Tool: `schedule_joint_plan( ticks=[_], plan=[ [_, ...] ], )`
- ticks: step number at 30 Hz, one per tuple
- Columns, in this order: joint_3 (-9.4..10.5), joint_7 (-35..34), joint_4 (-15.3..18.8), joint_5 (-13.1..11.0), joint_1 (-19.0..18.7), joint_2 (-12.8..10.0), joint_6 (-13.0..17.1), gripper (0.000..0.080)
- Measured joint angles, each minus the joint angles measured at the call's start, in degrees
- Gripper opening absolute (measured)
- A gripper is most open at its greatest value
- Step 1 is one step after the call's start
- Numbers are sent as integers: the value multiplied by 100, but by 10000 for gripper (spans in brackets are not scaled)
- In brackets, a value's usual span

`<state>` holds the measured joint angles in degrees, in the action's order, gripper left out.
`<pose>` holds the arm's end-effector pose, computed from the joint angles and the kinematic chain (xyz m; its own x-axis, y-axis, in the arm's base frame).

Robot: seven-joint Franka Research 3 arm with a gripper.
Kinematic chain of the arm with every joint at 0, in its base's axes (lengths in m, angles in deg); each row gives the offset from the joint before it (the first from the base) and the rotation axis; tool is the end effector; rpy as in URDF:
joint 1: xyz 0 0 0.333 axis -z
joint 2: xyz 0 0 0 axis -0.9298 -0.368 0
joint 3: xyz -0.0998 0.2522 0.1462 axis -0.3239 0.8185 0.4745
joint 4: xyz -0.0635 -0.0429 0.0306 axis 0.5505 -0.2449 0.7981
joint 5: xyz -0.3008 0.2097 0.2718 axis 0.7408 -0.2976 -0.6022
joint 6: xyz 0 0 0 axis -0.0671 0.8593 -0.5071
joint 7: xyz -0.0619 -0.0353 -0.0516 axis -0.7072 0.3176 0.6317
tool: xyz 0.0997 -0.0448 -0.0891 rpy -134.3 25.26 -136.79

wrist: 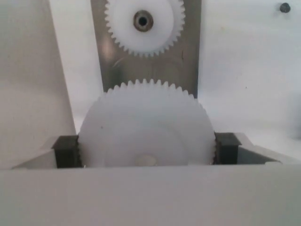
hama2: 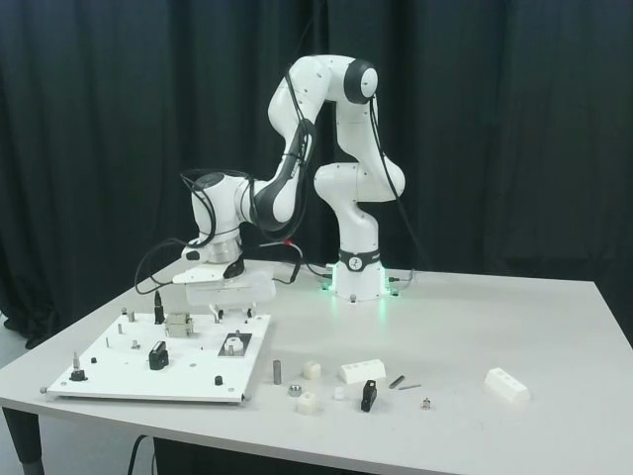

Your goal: Place large gear.

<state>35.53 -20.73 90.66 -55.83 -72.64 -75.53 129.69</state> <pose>0.4905 -0.2417 0.1577 0.8059 -0.5698 -0.1610 -0.5678 -0.8208 0.0627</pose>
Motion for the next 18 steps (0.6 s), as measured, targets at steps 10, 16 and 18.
schedule_joint_plan(
  ticks=[10,16,18],
  plan=[
    [-16,-24,-52,41,-1,12,-85,597],
    [-22,-25,-57,45,-1,12,-101,597],
    [-23,-25,-58,47,-1,12,-101,597]
  ],
)
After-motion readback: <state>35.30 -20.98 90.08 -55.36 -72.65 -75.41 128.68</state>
